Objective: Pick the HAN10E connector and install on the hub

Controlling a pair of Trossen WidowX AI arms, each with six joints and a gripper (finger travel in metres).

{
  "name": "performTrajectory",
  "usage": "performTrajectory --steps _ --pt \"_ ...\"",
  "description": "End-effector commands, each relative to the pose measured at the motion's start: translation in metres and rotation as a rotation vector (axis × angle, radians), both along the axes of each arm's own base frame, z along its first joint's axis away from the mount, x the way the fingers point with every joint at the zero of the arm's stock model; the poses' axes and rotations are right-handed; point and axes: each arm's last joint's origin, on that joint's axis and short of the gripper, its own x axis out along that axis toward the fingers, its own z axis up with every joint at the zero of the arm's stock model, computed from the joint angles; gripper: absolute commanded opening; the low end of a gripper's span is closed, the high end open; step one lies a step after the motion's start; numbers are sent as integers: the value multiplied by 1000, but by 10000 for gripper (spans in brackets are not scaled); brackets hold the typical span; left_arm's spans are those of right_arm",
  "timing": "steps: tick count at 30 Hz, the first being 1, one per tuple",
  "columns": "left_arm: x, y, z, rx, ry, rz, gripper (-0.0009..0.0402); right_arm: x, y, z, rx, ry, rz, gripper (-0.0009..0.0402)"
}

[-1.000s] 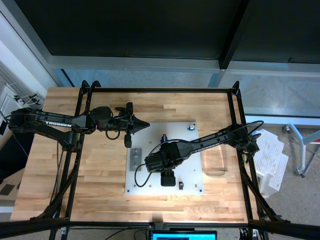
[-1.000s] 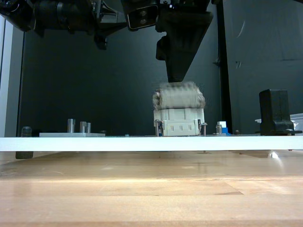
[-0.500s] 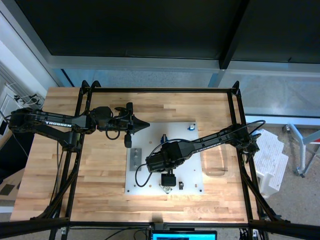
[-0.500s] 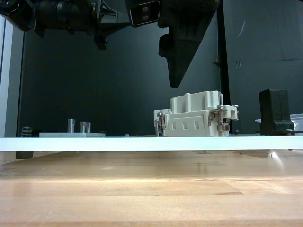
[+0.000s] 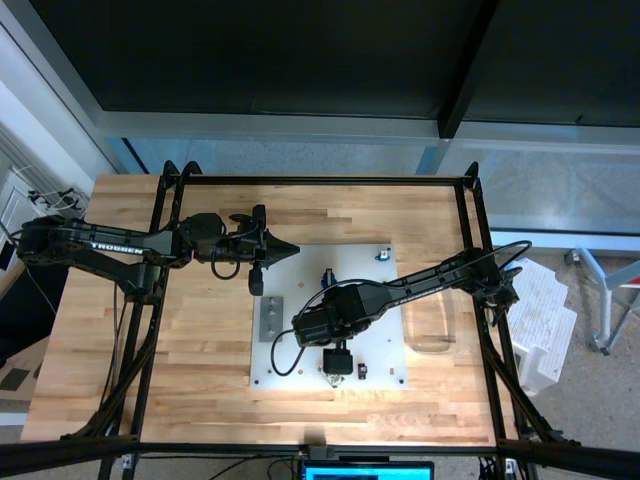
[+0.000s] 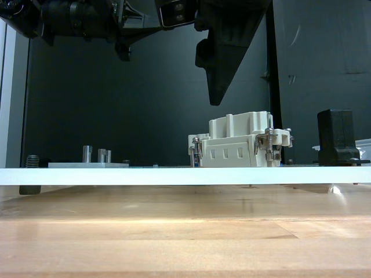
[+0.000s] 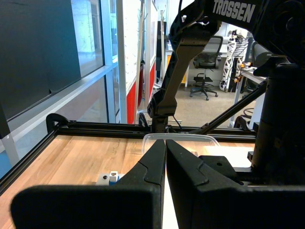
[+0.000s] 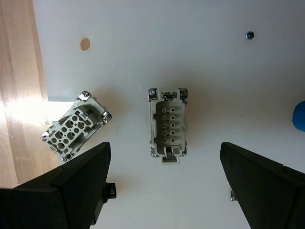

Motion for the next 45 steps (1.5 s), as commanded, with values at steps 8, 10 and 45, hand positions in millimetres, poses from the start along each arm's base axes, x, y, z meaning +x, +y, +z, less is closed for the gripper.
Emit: performTrajectory --steps 8,10,45 --pt "0 0 0 0 0 0 0 -12 34 2 45 -14 -216 323" --pt "0 0 0 0 0 0 0 -15 41 2 55 -17 -262 323" --pt "0 0 0 0 0 0 0 -10 86 -46 124 38 -613 322"
